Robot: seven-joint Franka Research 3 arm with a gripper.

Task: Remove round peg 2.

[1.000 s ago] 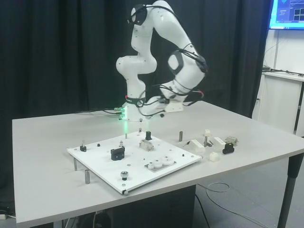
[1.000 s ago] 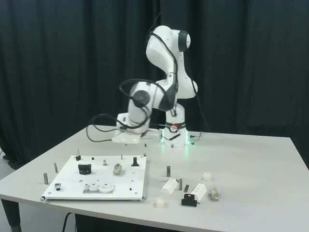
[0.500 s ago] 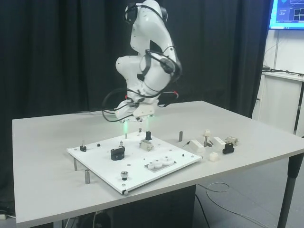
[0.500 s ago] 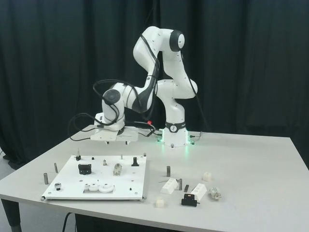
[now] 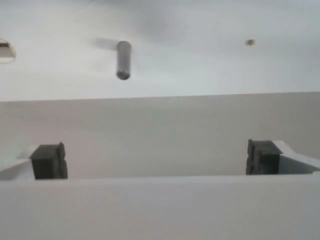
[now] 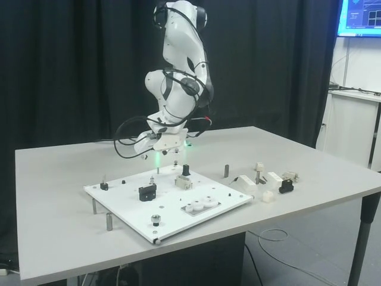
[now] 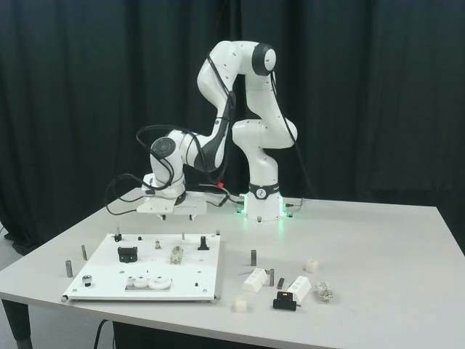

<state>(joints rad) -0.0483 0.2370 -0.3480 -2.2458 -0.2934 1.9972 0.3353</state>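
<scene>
The white arm has swung over from the side of the table; its gripper (image 6: 156,145) now hovers, fingers spread and empty, above the flat white assembly board's (image 6: 128,205) far edge. The short grey round peg (image 5: 123,60) stands upright there, untouched.

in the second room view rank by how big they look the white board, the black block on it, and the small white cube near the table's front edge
1. white board, by far the largest.
2. black block.
3. small white cube.

The block and cube look close in size, and the cube sits nearer the camera, so their order is unsure.
</scene>
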